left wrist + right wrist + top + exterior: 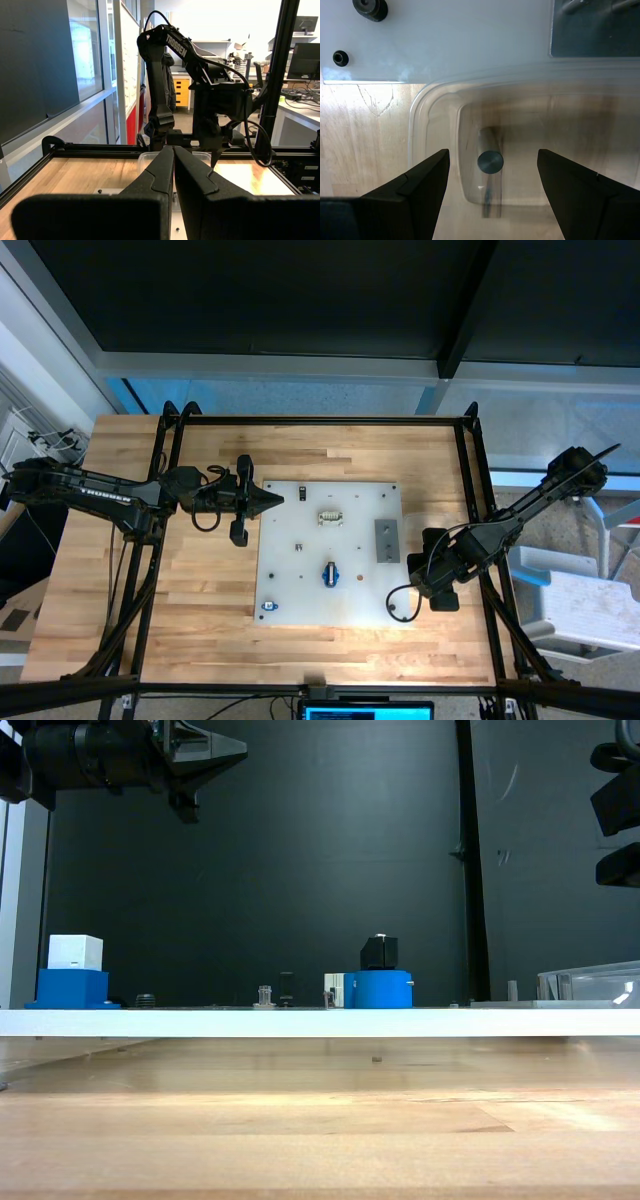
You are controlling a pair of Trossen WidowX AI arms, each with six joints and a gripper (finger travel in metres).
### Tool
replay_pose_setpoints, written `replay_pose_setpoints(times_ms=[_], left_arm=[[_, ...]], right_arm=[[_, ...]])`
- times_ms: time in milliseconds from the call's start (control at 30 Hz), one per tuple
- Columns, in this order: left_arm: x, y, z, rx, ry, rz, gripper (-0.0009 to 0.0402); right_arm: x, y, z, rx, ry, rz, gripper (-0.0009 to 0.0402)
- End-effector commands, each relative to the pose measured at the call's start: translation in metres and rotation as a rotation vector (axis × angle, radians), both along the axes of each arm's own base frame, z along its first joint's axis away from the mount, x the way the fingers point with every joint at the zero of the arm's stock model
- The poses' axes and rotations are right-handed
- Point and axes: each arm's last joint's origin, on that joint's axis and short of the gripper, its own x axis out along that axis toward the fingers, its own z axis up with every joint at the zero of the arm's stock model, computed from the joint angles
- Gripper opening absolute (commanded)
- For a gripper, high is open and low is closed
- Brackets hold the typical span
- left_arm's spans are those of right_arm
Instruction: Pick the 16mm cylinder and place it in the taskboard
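Note:
The 16mm cylinder (490, 162) is a short metal peg seen end-on, standing inside a clear plastic tray (420, 125) beside the taskboard (300, 580). My right gripper (492, 155) hovers open straight above it, one finger on each side and touching nothing. In the high view the right gripper (437, 575) is at the board's right edge. My left gripper (270, 498) is shut and empty, held high in the air at the board's left edge, pointing right.
The white taskboard (460, 40) carries a grey metal block (387, 540), a blue fitting (331, 574), a silver connector (330, 516) and a blue-and-white piece (72, 975). A black frame rail (470, 480) runs along the table's right side.

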Motion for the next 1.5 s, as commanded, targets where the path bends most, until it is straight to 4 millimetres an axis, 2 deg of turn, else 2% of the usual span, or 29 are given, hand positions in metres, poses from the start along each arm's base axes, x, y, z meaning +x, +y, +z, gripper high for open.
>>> replay_pose_setpoints(times_ms=[33, 433, 967, 1500], left_arm=[[0.0, 0.0, 0.0, 0.0, -0.001, 0.0, 0.0], [0.0, 0.0, 0.0, 0.0, -0.001, 0.0, 0.0], [0.0, 0.0, 0.0, 0.0, 0.0, 0.0, 0.0], [0.0, 0.0, 0.0, 0.0, -0.001, 0.0, 0.0]], right_arm=[[-0.001, -0.001, -0.002, -0.004, 0.006, 0.001, 0.0245], [-0.004, -0.001, -0.018, 0.007, -0.01, 0.004, 0.0245], [-0.006, -0.003, -0.027, 0.006, -0.009, 0.004, 0.0241], [-0.006, -0.003, -0.027, 0.009, -0.013, 0.005, 0.0172]])
